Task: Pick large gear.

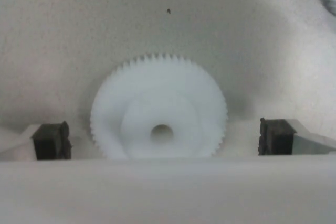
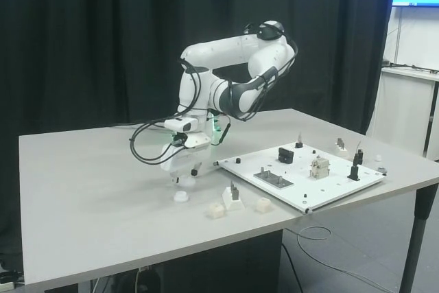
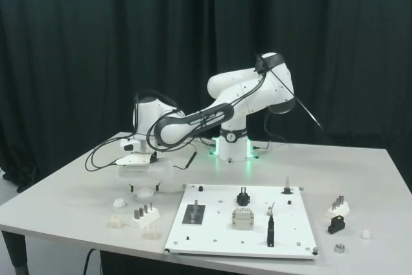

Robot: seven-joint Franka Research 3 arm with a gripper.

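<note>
Wrist view: large gear (image 1: 160, 109) flat between spread claw (image 1: 164, 139) fingers.

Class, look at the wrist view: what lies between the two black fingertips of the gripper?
The large gear lies flat on the grey table, between the open jaws of the gripper; the wrist view shows it.

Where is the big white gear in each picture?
Wrist view: the large gear lies flat on the grey table, between the two black fingertips of the gripper.
First room view: it sits right under the gripper, mostly hidden, at about.
Second room view: a white disc beneath the gripper, at.
Shared landmark: the gripper itself, hanging just above the gear.
</note>
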